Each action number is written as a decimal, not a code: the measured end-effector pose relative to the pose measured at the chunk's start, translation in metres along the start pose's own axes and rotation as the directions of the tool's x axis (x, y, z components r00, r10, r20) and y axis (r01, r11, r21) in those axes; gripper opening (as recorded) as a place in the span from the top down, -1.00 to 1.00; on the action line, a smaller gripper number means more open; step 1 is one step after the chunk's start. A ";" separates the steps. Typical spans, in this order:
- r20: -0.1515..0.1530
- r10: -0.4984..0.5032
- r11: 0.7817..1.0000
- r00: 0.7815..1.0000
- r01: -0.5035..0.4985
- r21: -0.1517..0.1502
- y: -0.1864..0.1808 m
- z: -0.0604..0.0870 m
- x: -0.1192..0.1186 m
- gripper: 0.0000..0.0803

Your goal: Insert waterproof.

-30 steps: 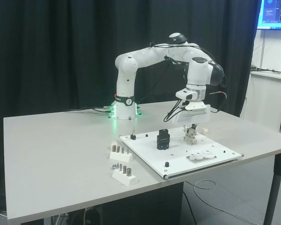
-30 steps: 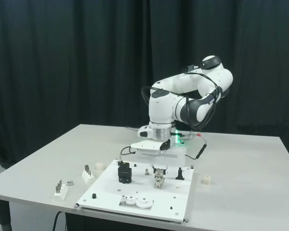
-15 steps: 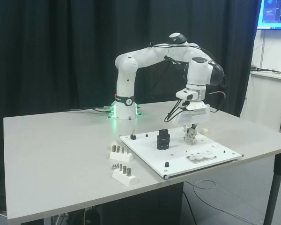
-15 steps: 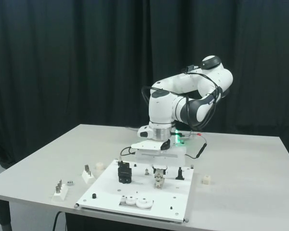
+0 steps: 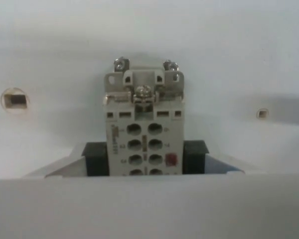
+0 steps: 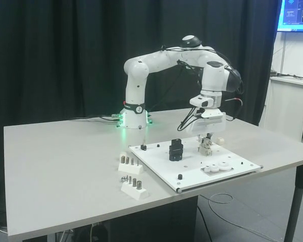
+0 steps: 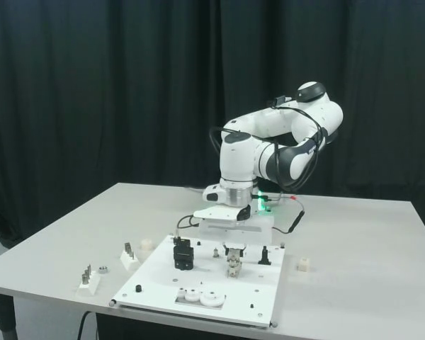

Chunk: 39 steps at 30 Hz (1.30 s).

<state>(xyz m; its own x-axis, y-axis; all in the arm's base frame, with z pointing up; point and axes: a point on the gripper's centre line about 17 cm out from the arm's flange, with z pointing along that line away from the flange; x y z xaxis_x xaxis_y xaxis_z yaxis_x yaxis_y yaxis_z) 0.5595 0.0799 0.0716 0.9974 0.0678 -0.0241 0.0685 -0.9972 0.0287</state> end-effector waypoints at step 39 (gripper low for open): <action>-0.003 0.055 0.998 0.998 -0.055 0.000 -0.002 0.004 -0.001 0.23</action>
<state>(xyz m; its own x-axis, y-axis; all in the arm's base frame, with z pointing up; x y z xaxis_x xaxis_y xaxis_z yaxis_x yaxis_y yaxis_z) 0.5588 0.0817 0.0678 0.9997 0.0129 -0.0196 0.0135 -0.9995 0.0298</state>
